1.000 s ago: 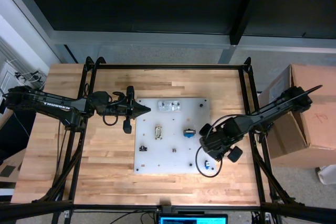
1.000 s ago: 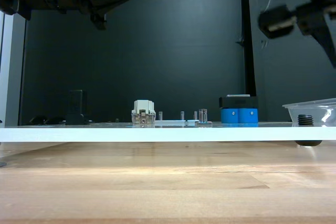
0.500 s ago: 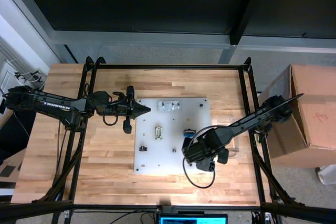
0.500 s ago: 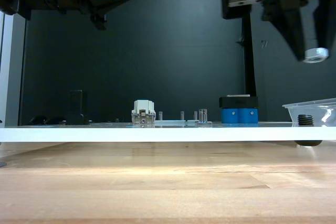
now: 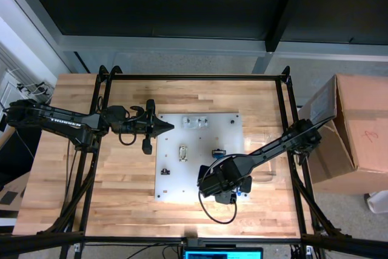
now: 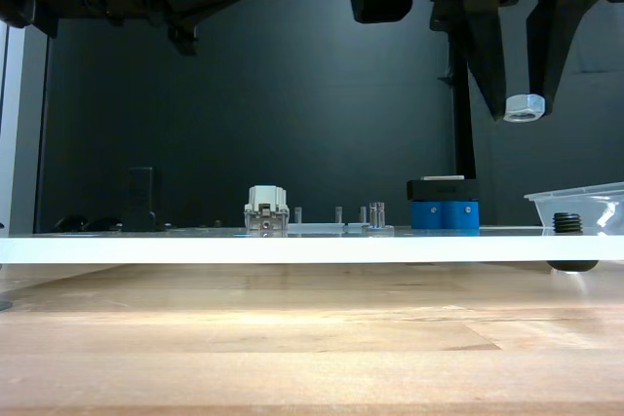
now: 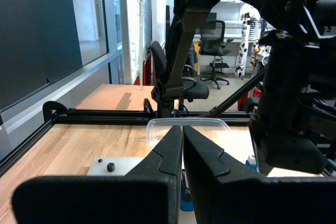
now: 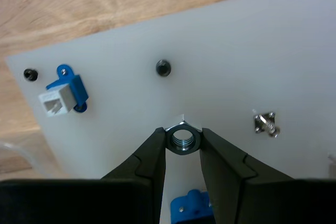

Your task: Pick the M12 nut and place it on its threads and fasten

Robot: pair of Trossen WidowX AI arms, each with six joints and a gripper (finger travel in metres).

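The small silver nut (image 6: 524, 107) hangs high above the white board (image 6: 292, 246), gripped between the fingers of my right gripper (image 6: 523, 94). From the right wrist camera the nut (image 8: 182, 141) shows its threaded hole, pinched by both fingertips over the board (image 8: 252, 61). The black ribbed stud (image 6: 567, 223) stands bare, to the right of and well below the nut. From above, the right gripper (image 5: 221, 180) covers the board's near right part and hides the stud. My left gripper (image 5: 167, 127) hovers at the board's left edge, shut and empty.
A clear tray (image 5: 270, 157) sits off the board's right edge; it (image 6: 580, 204) stands behind the stud. On the board are a blue block (image 6: 444, 213), a beige connector (image 6: 266, 211) and a blue-and-white jack (image 8: 63, 94). A cardboard box (image 5: 354, 131) stands at right.
My right gripper has swung left and toward the near edge, carrying the nut from beside the tray to over the board's near right part. The left arm has not moved.
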